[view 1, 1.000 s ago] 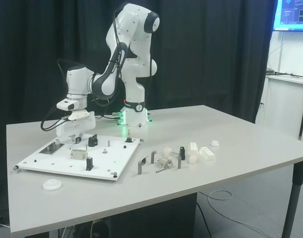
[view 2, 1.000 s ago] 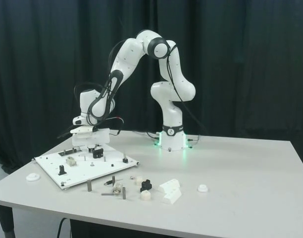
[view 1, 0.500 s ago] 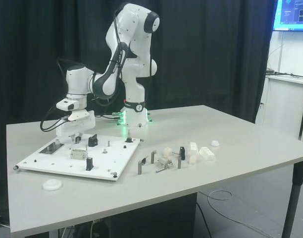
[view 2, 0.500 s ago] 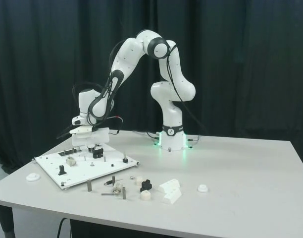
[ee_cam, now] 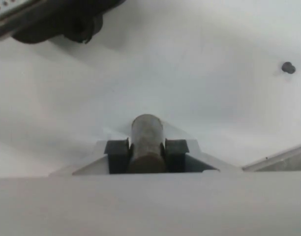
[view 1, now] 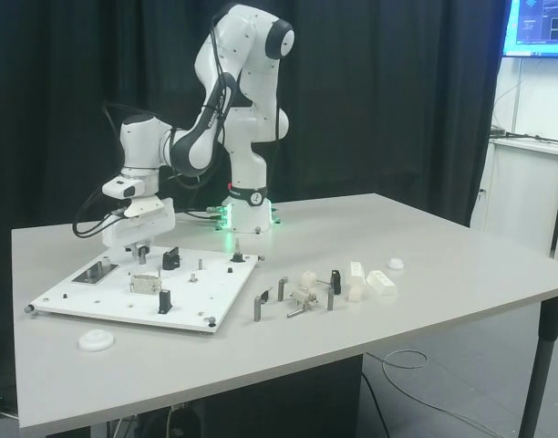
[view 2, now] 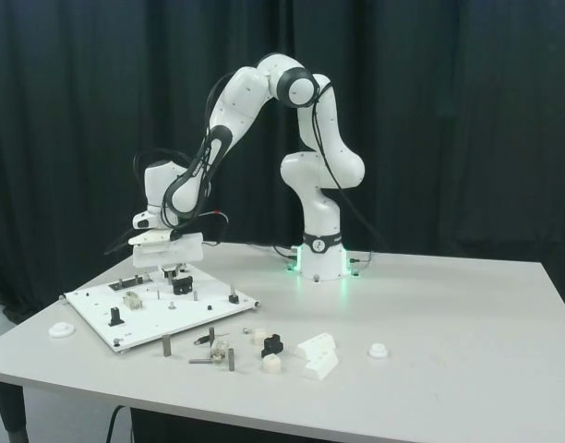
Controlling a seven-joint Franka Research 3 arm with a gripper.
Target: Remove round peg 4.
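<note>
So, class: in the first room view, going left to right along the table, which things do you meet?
White disc → white board → gripper holding the round peg → arm's base → loose white blocks → small white cap.

The white arm (view 2: 264, 111) rises from its base (view 2: 321, 257) at the far edge of the grey table, folds at a high elbow and reaches down and outward — wrist pointing straight at the surface below. Its gripper (view 1: 139, 246) hangs low, black fingers (ee_cam: 117, 153) closed on a grey round peg (ee_cam: 147, 142) that stands upright between them.
</note>
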